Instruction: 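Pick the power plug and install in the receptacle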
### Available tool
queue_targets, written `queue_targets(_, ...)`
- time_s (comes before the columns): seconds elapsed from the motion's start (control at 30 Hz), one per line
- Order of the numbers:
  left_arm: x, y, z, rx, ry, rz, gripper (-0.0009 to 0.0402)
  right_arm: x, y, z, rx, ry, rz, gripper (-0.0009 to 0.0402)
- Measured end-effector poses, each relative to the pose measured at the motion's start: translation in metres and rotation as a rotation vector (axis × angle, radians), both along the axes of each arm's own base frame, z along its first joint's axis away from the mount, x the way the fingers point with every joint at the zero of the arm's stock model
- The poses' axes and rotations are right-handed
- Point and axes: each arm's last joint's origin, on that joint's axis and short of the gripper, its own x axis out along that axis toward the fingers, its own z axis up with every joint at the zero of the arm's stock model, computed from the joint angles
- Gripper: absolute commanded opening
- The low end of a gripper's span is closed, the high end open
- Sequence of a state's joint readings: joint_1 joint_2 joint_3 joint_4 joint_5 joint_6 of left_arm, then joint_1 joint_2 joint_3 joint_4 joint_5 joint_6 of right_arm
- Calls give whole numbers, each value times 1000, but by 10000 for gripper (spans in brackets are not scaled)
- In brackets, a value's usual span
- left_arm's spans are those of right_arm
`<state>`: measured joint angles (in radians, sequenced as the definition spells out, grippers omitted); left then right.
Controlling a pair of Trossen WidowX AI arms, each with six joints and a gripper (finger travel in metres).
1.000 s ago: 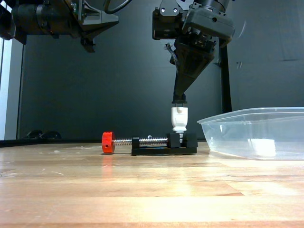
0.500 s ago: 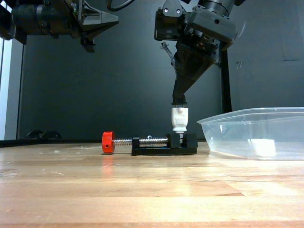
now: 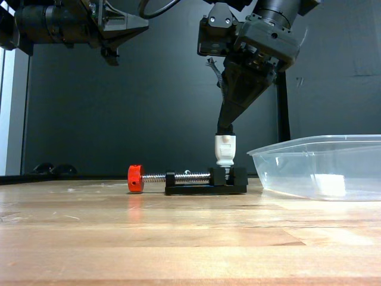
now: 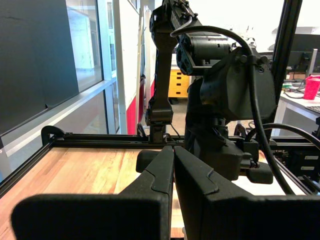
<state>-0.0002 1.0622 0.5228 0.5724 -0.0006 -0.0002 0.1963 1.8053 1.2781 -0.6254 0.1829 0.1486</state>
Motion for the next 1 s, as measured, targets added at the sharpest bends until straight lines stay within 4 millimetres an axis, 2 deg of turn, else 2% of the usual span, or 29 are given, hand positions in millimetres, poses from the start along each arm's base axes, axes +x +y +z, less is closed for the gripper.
queue_targets(0.23, 0, 0, 0, 0, 0, 0, 0, -6, -1, 0, 4, -31, -4, 0)
queue_targets(0.53, 0, 0, 0, 0, 0, 0, 0, -5, -10, 2, 8, -35, -13, 0)
queue_targets(1.0, 0, 0, 0, 0, 0, 0, 0, -3, -10, 8, -1, -47, -17, 1)
